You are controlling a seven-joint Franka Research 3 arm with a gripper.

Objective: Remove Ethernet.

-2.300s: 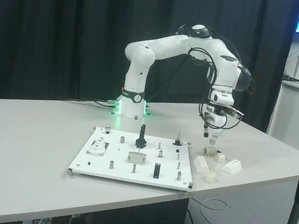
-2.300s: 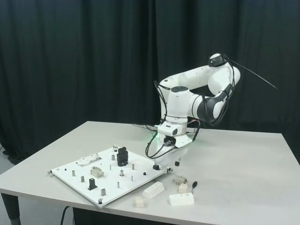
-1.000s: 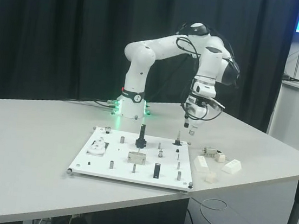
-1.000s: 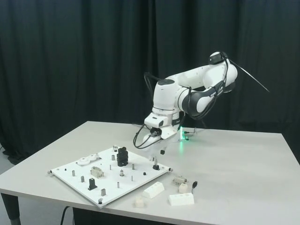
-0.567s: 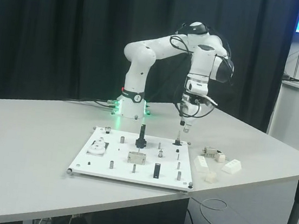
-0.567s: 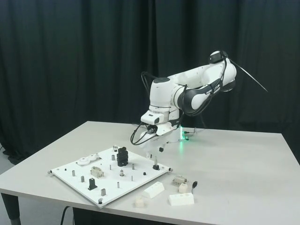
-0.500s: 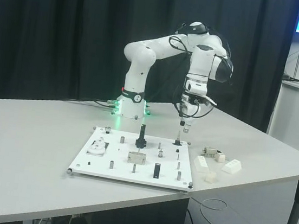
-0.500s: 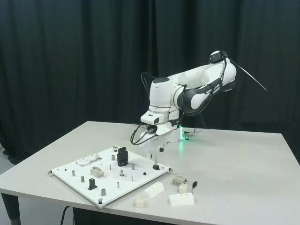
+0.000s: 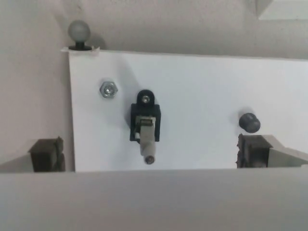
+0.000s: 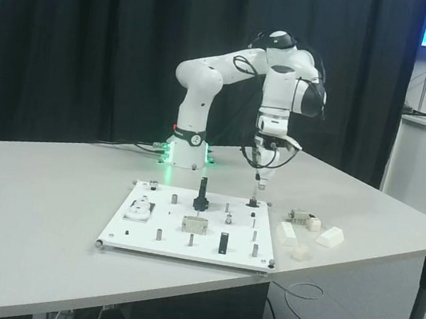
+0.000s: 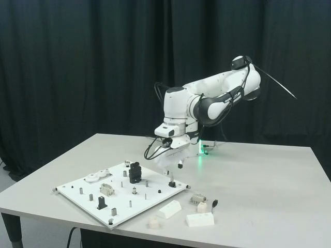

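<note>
The bench [image 10: 54,187] is wide and mostly bare around the white board [image 10: 146,233], so the arm [image 10: 232,65] has open air above and to the far side. The crowding is on the board itself and just off its right edge, where small white blocks [image 10: 288,232] lie near the corner. The claw [image 10: 259,182] hangs above the board's far right corner, over the plug [image 9: 146,137], which sits upright in its black socket [image 9: 144,120], not yet pulled. In the wrist view the fingers [image 9: 47,155] stand well apart on either side of the plug and hold nothing, so the claw is open. The likely fault is a slanted or off-centre descent: one finger could strike the socket housing, or land on the black knob [image 9: 249,122] or the nut [image 9: 108,89] beside it. A pull without pressing the latch could, I judge, lift the board, which looks unclamped. The socket is near the board's edge and its corner post [image 9: 79,32], so one finger comes down close to the rim.
</note>
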